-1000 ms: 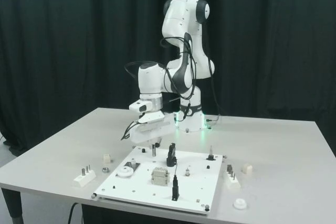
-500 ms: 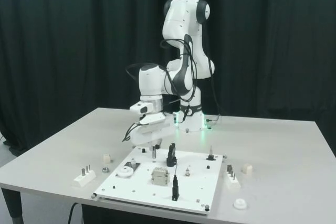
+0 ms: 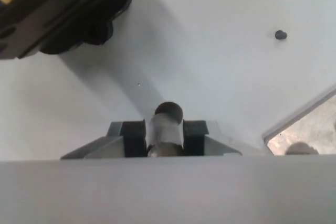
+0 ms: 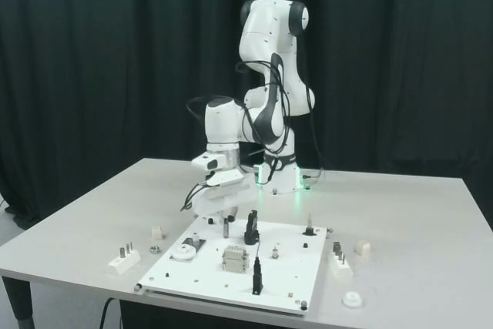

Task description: Insert round peg 4.

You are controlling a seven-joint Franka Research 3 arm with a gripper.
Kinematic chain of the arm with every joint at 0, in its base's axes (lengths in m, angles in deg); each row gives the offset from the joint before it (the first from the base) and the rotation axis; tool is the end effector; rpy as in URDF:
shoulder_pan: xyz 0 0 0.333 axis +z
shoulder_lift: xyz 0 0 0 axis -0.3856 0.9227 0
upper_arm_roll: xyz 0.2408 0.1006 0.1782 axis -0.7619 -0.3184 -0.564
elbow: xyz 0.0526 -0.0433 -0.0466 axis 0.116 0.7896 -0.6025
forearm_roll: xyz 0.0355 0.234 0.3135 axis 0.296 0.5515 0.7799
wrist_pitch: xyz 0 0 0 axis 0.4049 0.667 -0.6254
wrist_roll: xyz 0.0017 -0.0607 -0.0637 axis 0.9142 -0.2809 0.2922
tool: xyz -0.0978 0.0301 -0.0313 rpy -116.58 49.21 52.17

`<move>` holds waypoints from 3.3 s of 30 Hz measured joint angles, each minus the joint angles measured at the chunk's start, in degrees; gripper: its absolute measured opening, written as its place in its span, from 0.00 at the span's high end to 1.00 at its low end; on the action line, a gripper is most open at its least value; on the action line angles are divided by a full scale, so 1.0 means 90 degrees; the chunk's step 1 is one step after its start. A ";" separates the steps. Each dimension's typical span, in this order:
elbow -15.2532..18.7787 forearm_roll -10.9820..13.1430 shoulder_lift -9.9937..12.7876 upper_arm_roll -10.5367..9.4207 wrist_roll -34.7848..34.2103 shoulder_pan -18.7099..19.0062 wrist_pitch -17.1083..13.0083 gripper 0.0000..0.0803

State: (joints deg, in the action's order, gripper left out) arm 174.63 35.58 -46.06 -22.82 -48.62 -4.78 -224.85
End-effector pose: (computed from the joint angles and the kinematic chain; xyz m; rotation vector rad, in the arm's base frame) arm 0.4802 -0.0659 0.2383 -3.0863 -0.2332 -0.1566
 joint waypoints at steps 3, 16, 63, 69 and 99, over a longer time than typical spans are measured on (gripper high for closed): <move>0.0011 0.0080 0.0028 -0.0018 0.0026 0.0000 -0.0045 0.82; 0.0013 0.0227 0.0077 -0.0048 0.0055 0.0000 -0.0116 0.82; 0.0010 0.0589 0.0201 -0.0103 0.0081 0.0000 -0.0350 0.82; 0.0010 0.0614 0.0199 -0.0103 0.0081 0.0000 -0.0352 0.82; 0.0012 0.0639 -0.0039 0.0018 0.0067 -0.0004 0.0006 0.01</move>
State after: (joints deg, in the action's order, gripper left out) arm 174.74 41.33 -46.42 -22.66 -48.02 -4.81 -224.80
